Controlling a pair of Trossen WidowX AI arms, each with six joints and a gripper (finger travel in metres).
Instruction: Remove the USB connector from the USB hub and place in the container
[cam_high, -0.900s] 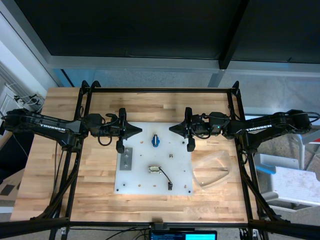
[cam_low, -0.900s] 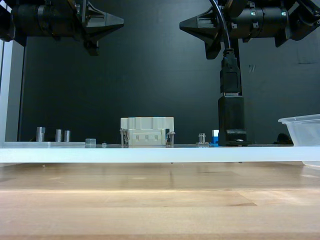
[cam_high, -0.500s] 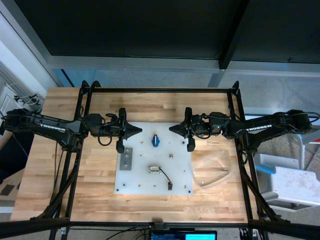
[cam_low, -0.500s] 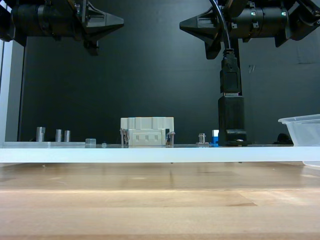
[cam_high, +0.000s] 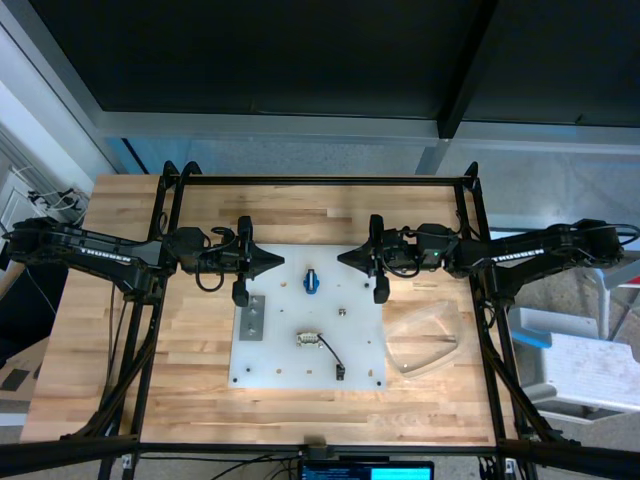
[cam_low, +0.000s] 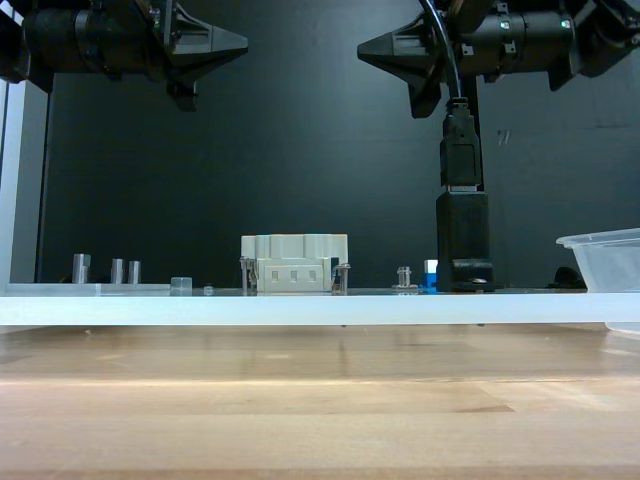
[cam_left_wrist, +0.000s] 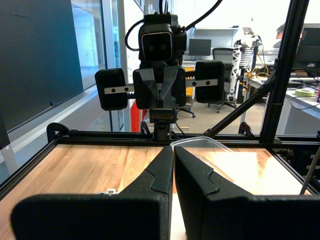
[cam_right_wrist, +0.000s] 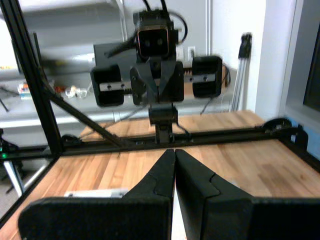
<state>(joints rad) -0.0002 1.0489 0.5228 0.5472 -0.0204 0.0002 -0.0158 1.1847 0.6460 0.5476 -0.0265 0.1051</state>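
The USB connector (cam_low: 460, 150), a black plug, stands upright in the black USB hub (cam_low: 463, 240) near the front of the white plate (cam_high: 290, 360). Its thin cable (cam_high: 330, 355) runs back from the USB hub (cam_high: 341, 375) toward the beige connector. The clear container (cam_high: 424, 340) lies right of the plate, its wall (cam_low: 600, 258) showing at table height. My left gripper (cam_high: 283, 260) hovers shut over the plate's far left edge. My right gripper (cam_high: 340, 258) hovers shut over its far right part, facing the left one. Both (cam_low: 245, 42) (cam_low: 360, 47) hang high above the board, holding nothing.
On the plate stand a blue upright piece (cam_high: 310, 281), a beige-silver connector (cam_high: 307, 341) and a grey metal bar (cam_high: 252, 320) with pegs (cam_low: 117, 270). A black frame rail (cam_high: 320, 181) rings the wooden table. Each wrist view shows the opposite arm (cam_left_wrist: 160, 75) (cam_right_wrist: 156, 75).
The right gripper has edged very slightly toward the left one. Nothing else has moved.
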